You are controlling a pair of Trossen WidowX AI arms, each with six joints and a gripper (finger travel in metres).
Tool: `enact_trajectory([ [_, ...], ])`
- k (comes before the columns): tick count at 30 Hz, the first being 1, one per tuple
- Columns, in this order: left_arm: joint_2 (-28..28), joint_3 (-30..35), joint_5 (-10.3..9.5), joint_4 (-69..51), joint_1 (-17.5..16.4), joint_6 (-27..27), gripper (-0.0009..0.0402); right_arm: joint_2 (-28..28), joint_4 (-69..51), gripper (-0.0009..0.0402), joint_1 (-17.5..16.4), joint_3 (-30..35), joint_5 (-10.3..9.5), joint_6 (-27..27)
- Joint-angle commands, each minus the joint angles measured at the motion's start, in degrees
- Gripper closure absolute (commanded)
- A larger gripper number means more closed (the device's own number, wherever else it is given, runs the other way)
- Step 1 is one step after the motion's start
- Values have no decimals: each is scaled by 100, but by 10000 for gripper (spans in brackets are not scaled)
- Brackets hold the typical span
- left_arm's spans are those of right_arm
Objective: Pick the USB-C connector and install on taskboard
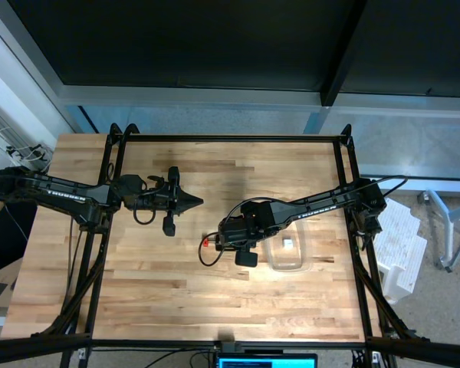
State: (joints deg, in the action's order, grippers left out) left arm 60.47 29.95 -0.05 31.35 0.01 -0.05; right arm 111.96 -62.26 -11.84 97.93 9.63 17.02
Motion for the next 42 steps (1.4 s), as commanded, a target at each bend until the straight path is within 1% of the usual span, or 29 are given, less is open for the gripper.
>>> enact_trajectory([
  [1, 2, 0, 2, 2, 0, 2, 393, 2, 2, 393, -2, -9, -2, -4],
  [16, 2, 0, 2, 2, 0, 2, 393, 2, 35, 393, 2, -81, 44, -17],
  [26, 2, 0, 2, 2, -2, 2, 393, 2, 216, 393, 4, -293, 44, -52],
  [35, 2, 0, 2, 2, -2, 2, 393, -111, 214, 393, 2, -291, 22, -87],
  [37, 2, 0, 2, 2, 0, 2, 393, -142, 212, 393, 0, -284, -15, -98],
  [42, 2, 0, 2, 2, 0, 2, 393, -210, 186, 393, -4, -286, -13, -103],
])
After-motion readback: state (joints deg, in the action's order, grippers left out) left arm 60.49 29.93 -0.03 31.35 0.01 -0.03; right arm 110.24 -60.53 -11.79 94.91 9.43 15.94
